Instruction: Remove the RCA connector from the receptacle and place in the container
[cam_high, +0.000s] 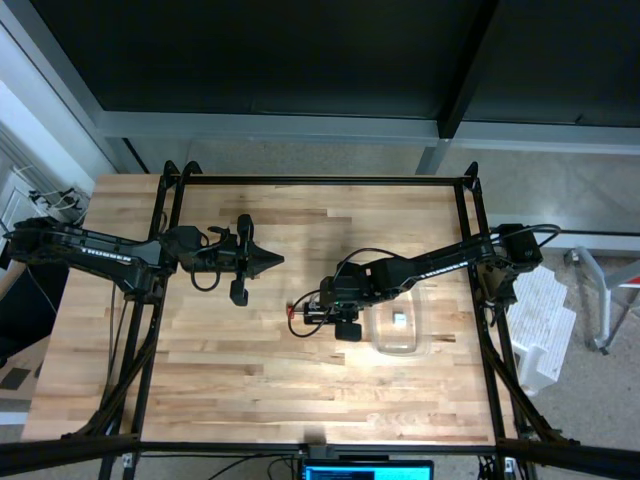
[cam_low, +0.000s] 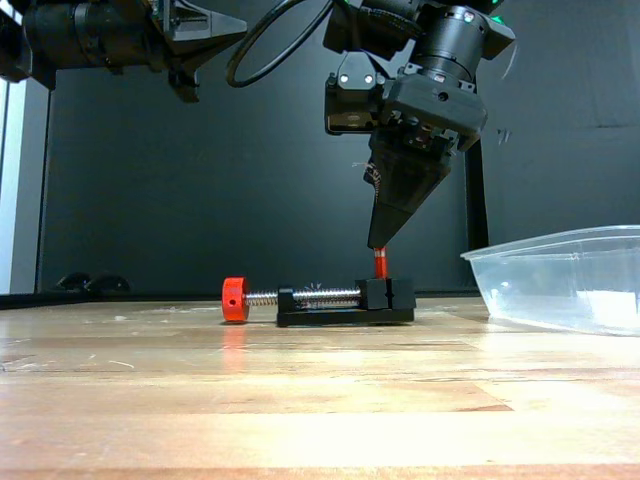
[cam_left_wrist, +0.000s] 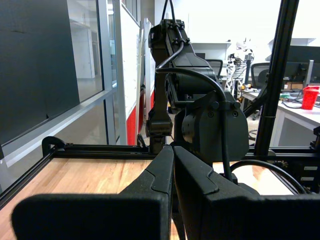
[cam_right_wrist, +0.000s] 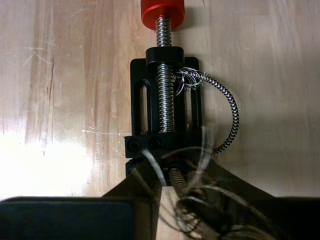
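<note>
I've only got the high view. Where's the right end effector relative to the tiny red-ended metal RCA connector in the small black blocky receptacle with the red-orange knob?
Observer: Low view: the right end effector points down, its tip directly over the RCA connector, which stands upright in the receptacle.
Operator: Is it out?
Observer: No, its base sits in the receptacle.
Operator: The left end effector?
Observer: Left wrist view: the left end effector is shut, empty, raised above the table.
</note>
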